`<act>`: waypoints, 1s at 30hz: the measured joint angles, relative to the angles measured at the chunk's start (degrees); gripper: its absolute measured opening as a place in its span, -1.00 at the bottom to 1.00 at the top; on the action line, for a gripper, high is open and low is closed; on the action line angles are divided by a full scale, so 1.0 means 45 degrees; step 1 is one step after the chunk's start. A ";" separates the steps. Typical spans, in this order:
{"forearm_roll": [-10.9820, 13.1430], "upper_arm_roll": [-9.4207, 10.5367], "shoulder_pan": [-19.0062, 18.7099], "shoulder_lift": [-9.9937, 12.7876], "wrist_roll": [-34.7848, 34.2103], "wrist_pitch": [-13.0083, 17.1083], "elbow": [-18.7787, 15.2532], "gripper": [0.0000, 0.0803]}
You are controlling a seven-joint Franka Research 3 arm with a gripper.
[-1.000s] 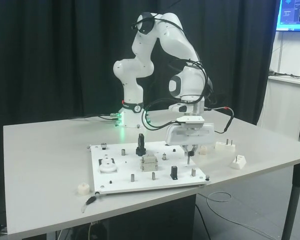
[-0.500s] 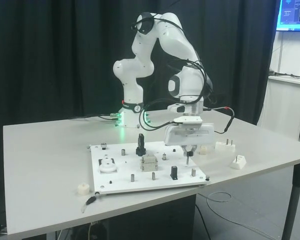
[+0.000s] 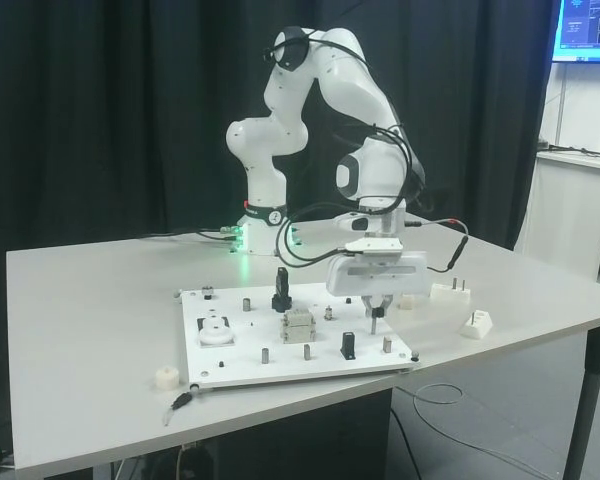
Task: Insert round peg 2.
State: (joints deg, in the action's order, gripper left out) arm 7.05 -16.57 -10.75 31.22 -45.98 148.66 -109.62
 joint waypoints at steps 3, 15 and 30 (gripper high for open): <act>0.0092 0.0004 0.0000 0.0048 -0.0004 -0.0040 0.0043 -0.82; 0.0114 0.0004 0.0023 0.0083 -0.0239 -0.0133 0.0105 -0.82; 0.0114 0.0032 0.0052 0.0044 -0.0338 -0.0574 0.0163 -0.82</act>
State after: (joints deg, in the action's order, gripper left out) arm 7.57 -16.43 -10.52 31.42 -47.51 146.07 -108.89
